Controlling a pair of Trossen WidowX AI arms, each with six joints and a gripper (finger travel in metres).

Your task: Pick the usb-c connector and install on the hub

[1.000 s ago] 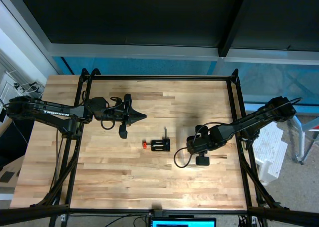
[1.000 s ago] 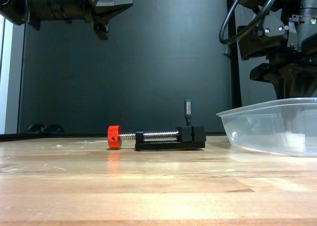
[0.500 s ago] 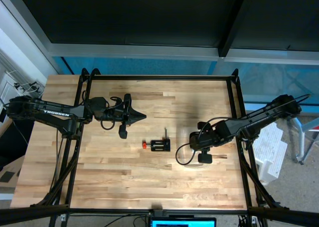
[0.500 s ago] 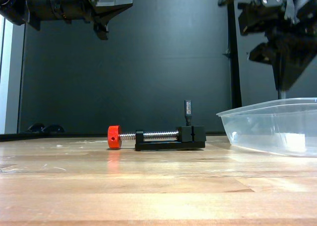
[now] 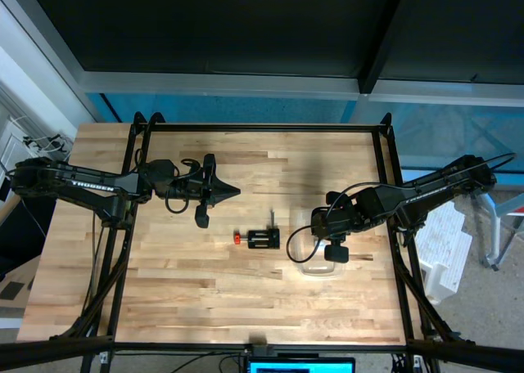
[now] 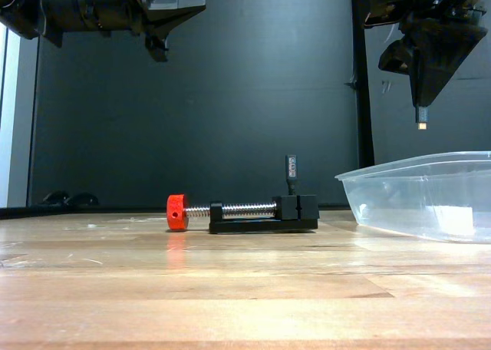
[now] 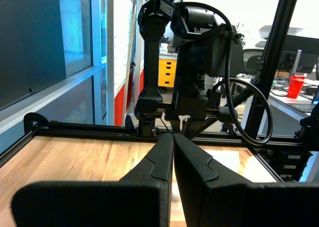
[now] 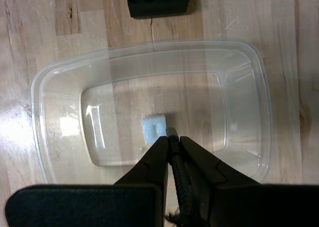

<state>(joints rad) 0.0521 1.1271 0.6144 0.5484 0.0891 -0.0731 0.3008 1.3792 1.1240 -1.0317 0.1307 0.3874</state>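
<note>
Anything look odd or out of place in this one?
Nothing stands out. The right gripper, shut on the usb-c connector, holds it plug-down above the clear tub. The left gripper sits shut, high over the left of the table. The clamp lies flat mid-table.

My right jaws have risen out of the clear tub, lifting the usb-c connector above its rim.

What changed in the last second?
The right gripper rose from inside the clear container to above it, lifting the usb-c connector with it; the connector now hangs in its fingers, clear of the rim. Unchanged: the left gripper, shut and high over the table's left side, and the vise with the hub upright.
</note>
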